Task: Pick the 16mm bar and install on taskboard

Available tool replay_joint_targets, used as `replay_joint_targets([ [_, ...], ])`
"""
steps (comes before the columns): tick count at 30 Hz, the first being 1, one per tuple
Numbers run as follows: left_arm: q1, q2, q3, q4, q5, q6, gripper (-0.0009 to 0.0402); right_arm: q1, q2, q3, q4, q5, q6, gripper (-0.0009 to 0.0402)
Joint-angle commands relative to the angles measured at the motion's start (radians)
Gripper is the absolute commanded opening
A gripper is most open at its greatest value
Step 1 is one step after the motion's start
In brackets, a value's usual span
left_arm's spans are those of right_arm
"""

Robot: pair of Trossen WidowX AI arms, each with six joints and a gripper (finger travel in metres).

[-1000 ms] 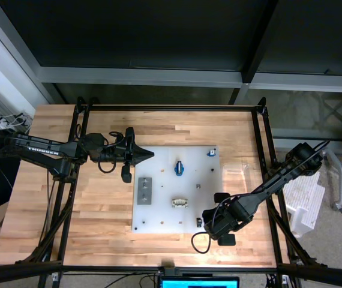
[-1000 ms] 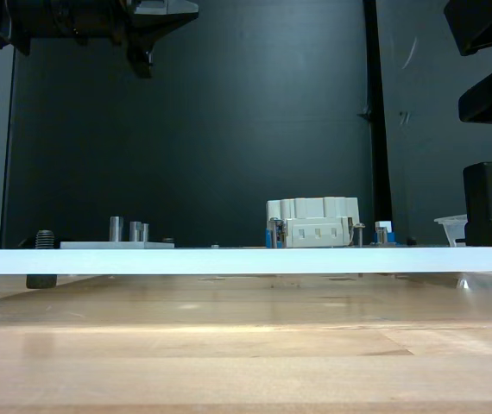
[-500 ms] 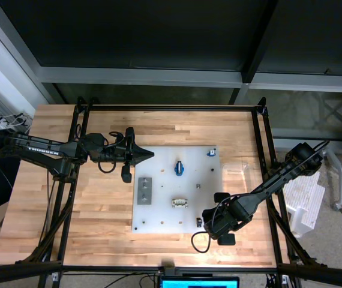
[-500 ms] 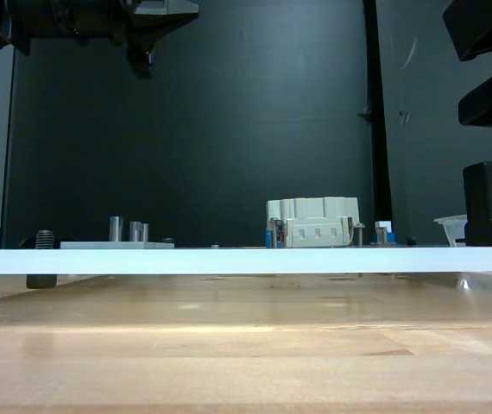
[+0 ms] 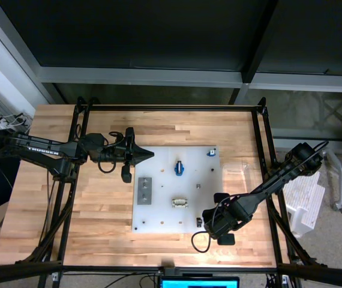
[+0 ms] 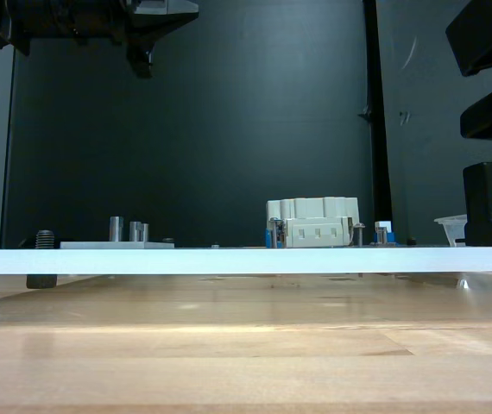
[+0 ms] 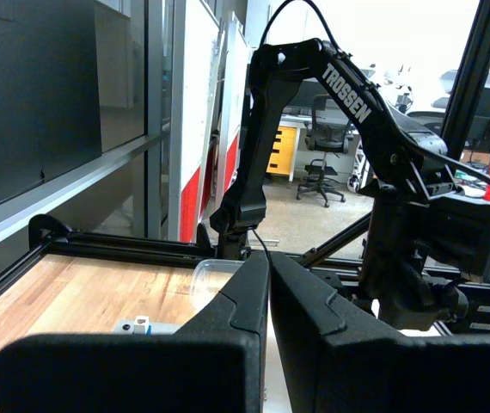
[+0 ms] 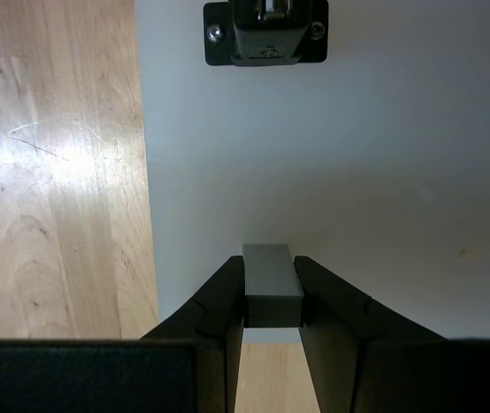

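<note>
**Grey bar clamped above the board's near edge**

My left claw (image 5: 150, 154) hangs high over the table (image 5: 99, 204) at the white taskboard's (image 5: 159, 186) far left corner, closed on nothing, unchanged from a second ago. My right claw (image 8: 272, 303) grips the 16mm bar (image 8: 271, 280), clear of any seat, over the board's near right edge. It has barely shifted.

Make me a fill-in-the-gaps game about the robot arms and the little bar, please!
1. The right gripper, above the taskboard, is shut on the 16mm bar, whose colour is ____.
2. The taskboard under the bar is coloured ____.
3. The left gripper, up over the taskboard's far left corner, holds nothing, and it is ____.
Missing words: grey; white; shut.
</note>
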Motion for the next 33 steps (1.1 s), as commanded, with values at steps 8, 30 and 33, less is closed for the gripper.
replay_joint_targets([
  [8,0.0,0.0,0.0,0.0,0.0,0.0,0.0,0.0,0.0,-0.031,0.036,0.003,0.001,0.0],
  [30,0.0,0.0,0.0,0.0,0.0,0.0,0.0,0.0,-0.004,-0.034,0.046,0.002,0.001,0.0097],
  [33,0.0,0.0,0.0,0.0,0.0,0.0,0.0,0.0,-0.006,-0.034,0.045,0.002,0.001,0.0136],
])
